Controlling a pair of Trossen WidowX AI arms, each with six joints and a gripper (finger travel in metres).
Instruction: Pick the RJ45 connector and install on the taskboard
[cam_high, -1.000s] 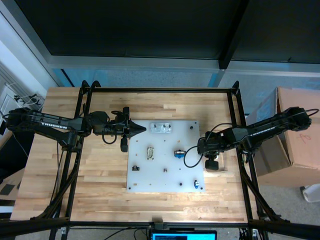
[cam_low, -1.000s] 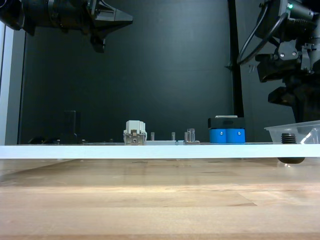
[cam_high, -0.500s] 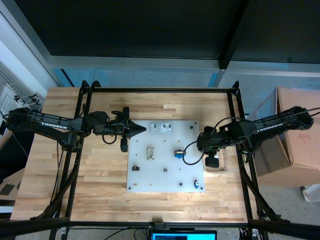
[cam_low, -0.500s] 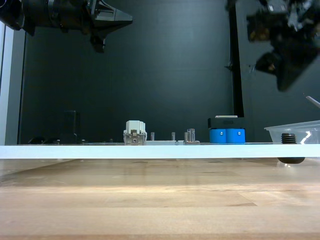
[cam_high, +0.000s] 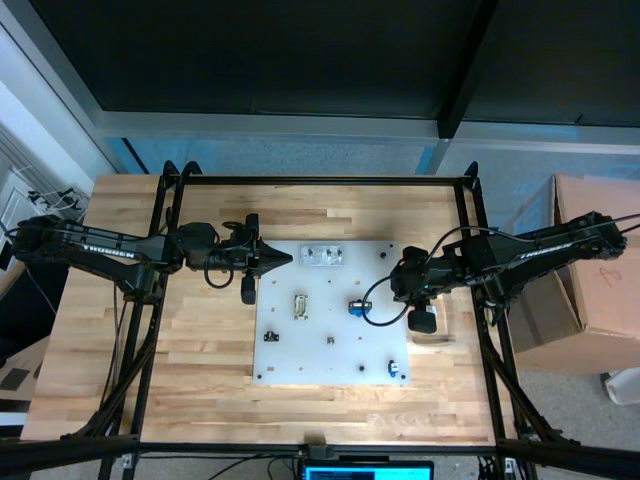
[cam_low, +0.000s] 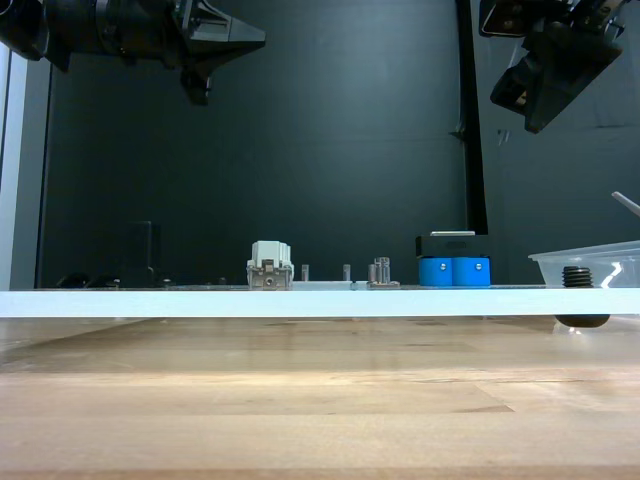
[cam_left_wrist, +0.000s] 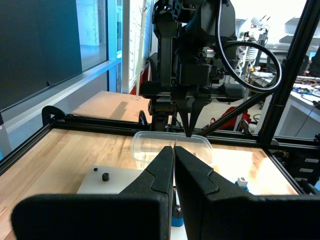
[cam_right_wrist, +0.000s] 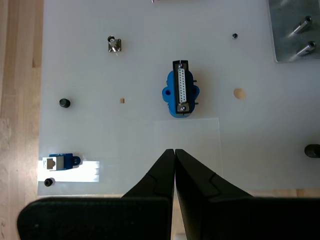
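Right gripper (cam_right_wrist: 174, 152) hangs high over the taskboard (cam_high: 300, 350), nose pointing down at the strip btwn the blue D-sub socket (cam_right_wrist: 180, 95) and the board's right edge, just inboard of the clear tray (cam_low: 598, 258). Its jaws are pressed tip to tip w/ nothing visible btwn them. My read: the height clears the upright fittings on the board, and the straight-down aim gives its camera a plan look at the layout.

Left gripper (cam_left_wrist: 174, 150) is also high, over the board's far left edge, lying level and aimed across twd the right arm. Jaws closed, nothing in them. Prob held there to keep off the work area while its camera looks on side-on.

RJ45 connector (cam_right_wrist: 60, 161): the only RJ45 piece I can find is the blue-bodied one at the board's near right corner, well apart from both grippers. It lies flat on the white plate and looks seated, tho I can't tell if it's fully home. Long axis runs near-to-far along the board's right edge. The pale socket face looks twd the near edge of the desk (cam_high: 200, 380), blue tab twd the far side. Guess: that leaves the opening reachable from the board's edge, not blocked by other fittings. The tray holds a small black threaded-looking bit (cam_low: 573, 275)
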